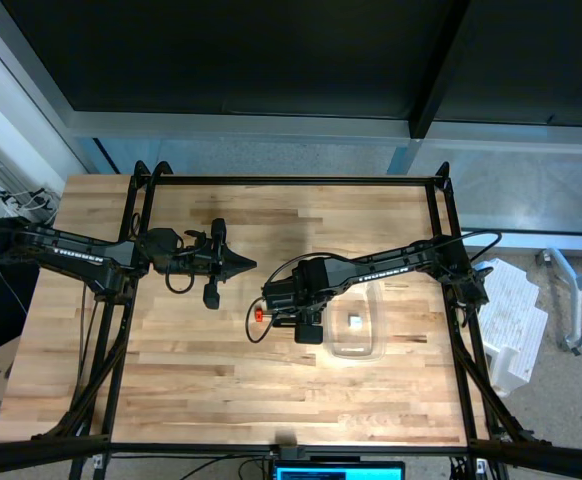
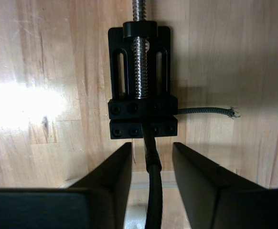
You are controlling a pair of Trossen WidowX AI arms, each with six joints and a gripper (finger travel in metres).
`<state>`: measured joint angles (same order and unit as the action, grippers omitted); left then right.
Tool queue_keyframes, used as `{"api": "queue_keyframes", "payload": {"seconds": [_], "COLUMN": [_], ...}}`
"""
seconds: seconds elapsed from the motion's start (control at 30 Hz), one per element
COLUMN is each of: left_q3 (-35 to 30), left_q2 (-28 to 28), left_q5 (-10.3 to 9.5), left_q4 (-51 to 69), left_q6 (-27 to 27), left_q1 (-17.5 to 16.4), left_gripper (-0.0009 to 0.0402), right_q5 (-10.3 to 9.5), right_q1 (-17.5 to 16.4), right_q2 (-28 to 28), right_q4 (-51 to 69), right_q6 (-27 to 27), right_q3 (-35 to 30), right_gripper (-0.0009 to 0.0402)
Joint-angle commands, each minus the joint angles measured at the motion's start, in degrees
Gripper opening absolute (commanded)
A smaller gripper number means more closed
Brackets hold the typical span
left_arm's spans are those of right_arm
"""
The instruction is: Pick the USB-C connector and install on taskboard
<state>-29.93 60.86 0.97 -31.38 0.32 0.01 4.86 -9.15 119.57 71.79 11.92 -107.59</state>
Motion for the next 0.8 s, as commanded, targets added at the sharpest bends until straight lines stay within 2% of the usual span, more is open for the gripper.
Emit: {"api": "queue_keyframes", "payload": {"seconds": [0.03,0.3,0.8], "left_q3": [-0.02,-0.02,-0.02], "left_q2": [0.00,0.00,0.00], "left_q5": [0.02,0.02,0.00], "left_q4": [0.00,0.02,0.00], "left_q6": [0.00,0.00,0.00], "left_q1": [-0.02,0.00,0.00], "left_gripper": [0.0000,0.0000,0.0000], "right_q5": [0.07,0.07,0.04], "right_q1": [-0.11,-0.24,-0.26], "right_q2": [-1.05,-4.68,-5.64], "right_q4": [-0.02,0.28,0.98], "right_q6": [0.02,0.04,-0.48], "right_q3": [-0.22,-0.22,-0.22], "right_gripper": [0.0157,0.0195,0.0193]}}
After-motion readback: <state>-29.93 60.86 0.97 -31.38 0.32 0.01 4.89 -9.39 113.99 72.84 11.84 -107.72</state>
